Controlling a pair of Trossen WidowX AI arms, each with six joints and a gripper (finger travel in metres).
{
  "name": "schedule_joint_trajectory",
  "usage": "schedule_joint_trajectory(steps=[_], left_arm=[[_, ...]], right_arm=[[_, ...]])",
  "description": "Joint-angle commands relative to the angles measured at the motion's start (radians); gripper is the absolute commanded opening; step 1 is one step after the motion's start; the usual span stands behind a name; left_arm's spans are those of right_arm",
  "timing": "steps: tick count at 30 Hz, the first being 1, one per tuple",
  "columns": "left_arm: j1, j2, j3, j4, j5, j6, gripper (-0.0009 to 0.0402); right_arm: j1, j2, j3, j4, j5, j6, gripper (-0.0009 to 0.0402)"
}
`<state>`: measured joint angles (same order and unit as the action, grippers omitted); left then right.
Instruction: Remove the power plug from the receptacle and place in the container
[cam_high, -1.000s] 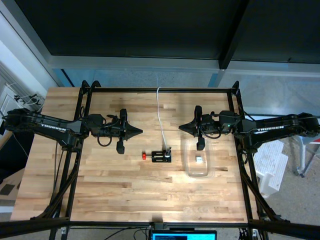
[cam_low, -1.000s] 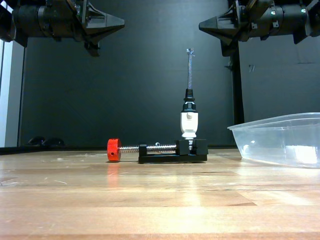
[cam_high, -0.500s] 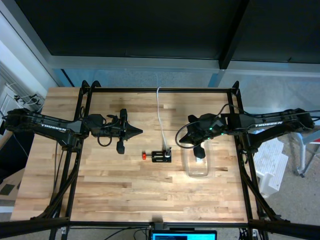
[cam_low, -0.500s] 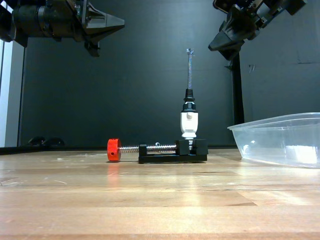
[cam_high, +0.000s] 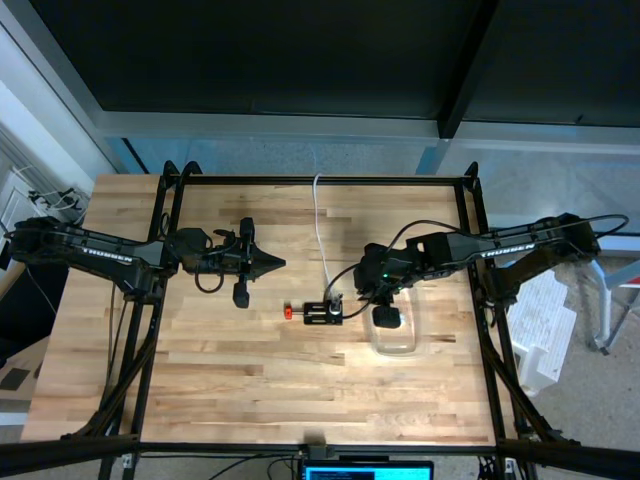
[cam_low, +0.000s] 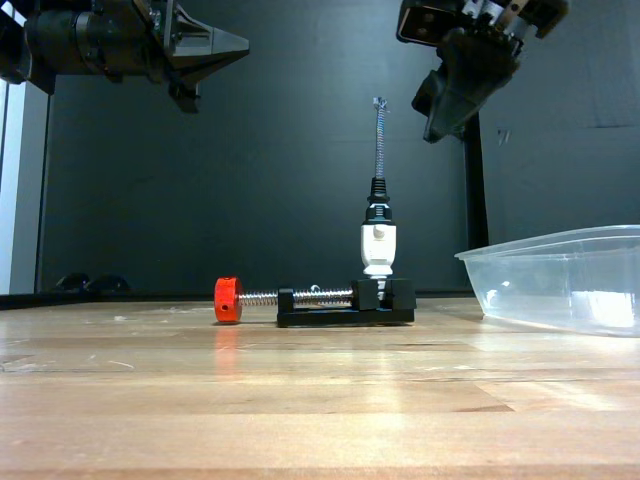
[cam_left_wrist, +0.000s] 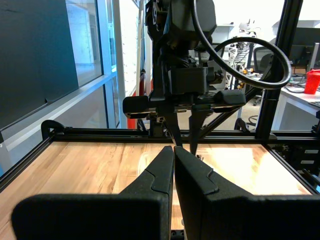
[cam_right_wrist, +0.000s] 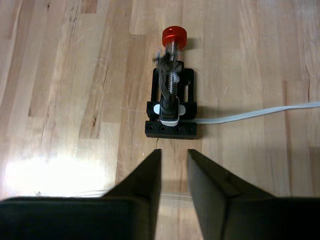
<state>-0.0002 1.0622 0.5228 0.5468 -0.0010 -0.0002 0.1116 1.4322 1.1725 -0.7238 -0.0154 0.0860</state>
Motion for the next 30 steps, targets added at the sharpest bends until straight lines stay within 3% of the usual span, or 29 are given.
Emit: schedule_joint_trajectory(steps=[1, 2, 7, 9, 13, 30], left_arm=[[0.0, 0.0, 0.0, 0.0, 0.0, 0.0, 0.0], [0.0, 0.0, 0.0, 0.0, 0.0, 0.0, 0.0], [0.0, 0.0, 0.0, 0.0, 0.0, 0.0, 0.0], [0.0, 0.0, 0.0, 0.0, 0.0, 0.0, 0.0], [0.0, 0.0, 0.0, 0.0, 0.0, 0.0, 0.0], [0.0, 0.0, 0.0, 0.0, 0.0, 0.0, 0.0]], right_arm=[[0.016, 0.033, 0.04, -0.048, 0.062, 0.024, 0.0122], [0.021, 0.045, 0.051, -0.063, 0.079, 0.03, 0.0136], [0.034, 0.116, 0.105, -0.085, 0.084, 0.041, 0.0192], [0.037, 0.141, 0.119, -0.082, 0.104, 0.043, 0.0208], [0.039, 0.192, 0.15, -0.086, 0.103, 0.063, 0.0231], [0.05, 0.345, 0.235, -0.08, 0.117, 0.086, 0.0237]])
